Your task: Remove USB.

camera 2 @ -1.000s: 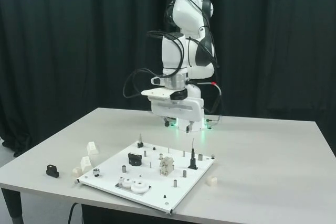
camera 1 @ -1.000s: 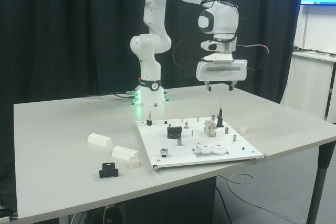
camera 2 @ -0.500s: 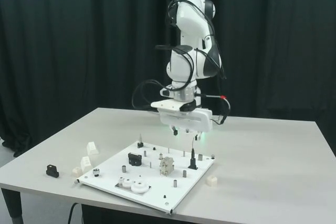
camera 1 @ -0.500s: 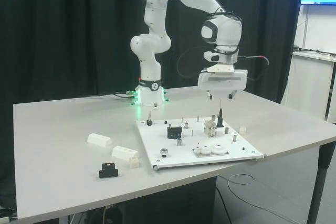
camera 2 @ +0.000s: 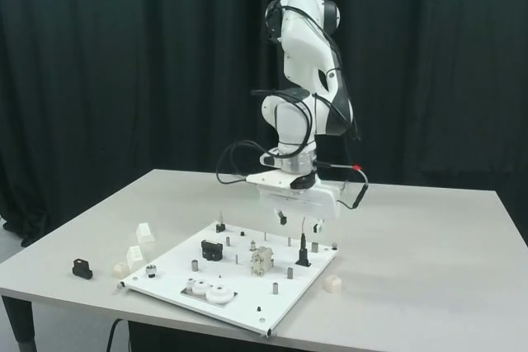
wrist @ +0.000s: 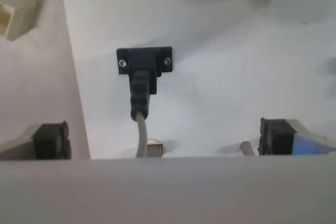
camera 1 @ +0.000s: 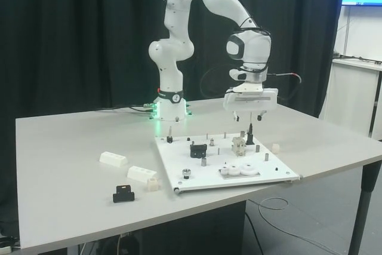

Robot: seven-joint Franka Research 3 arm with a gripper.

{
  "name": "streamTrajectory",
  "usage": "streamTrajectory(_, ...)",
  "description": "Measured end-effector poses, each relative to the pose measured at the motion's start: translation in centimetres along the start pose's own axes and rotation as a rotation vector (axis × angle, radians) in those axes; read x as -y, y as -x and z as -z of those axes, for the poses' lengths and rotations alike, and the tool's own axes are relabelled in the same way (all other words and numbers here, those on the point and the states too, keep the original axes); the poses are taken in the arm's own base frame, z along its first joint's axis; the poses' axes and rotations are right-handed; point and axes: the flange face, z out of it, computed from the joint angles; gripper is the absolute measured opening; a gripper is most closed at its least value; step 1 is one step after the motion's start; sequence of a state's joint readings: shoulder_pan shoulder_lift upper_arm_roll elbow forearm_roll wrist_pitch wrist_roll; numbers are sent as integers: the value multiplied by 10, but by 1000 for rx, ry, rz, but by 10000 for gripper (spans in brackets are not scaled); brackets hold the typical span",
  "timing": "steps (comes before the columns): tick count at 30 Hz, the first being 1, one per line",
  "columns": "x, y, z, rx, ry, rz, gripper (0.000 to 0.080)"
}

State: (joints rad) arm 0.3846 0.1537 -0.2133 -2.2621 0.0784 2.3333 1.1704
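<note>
Black, rigid USB plug (wrist: 140,94) stands socketed near the white board's (camera 1: 262,180) far edge; wide-spread gripper (wrist: 163,139) should pinch its moulded body, not the soft grey cable (wrist: 142,137).

A white arm (camera 1: 206,4) of rounded, glossy segments is seen, with black bands marking the joints. Black cables (camera 2: 239,154) are looped loosely along the links and down to the wrist. A wide, flat white hand (camera 1: 250,98) is carried at the end, and two short black fingers (camera 1: 238,117) are set beneath it. A green glow is given off at the base (camera 1: 170,107), where a black ring is wrapped around the pedestal. From the wrist view, black finger pads (wrist: 51,140) are framed at either side.
</note>
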Motion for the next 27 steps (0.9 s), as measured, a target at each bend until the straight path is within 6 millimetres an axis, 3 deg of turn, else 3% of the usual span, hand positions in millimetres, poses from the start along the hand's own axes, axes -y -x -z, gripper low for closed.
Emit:
streamTrajectory(9, -2, 4, -5, 1, 4, 2, 800)
streamTrajectory(10, -2, 5, -5, 1, 4, 2, 693)
streamTrajectory(11, -2, 5, -5, 1, 4, 3, 693)
streamTrajectory(12, -2, 5, -5, 0, 3, 3, 517)
streamTrajectory(18, -1, 6, -4, -1, 0, 6, 517)
streamTrajectory(19, 0, 6, -3, -1, -1, 6, 298)
streamTrajectory(22, 0, 6, -3, -2, -2, 7, 298)
streamTrajectory(23, 0, 6, -2, -2, -3, 7, 135)
streamTrajectory(27, 1, 8, -1, -3, -5, 10, 135)
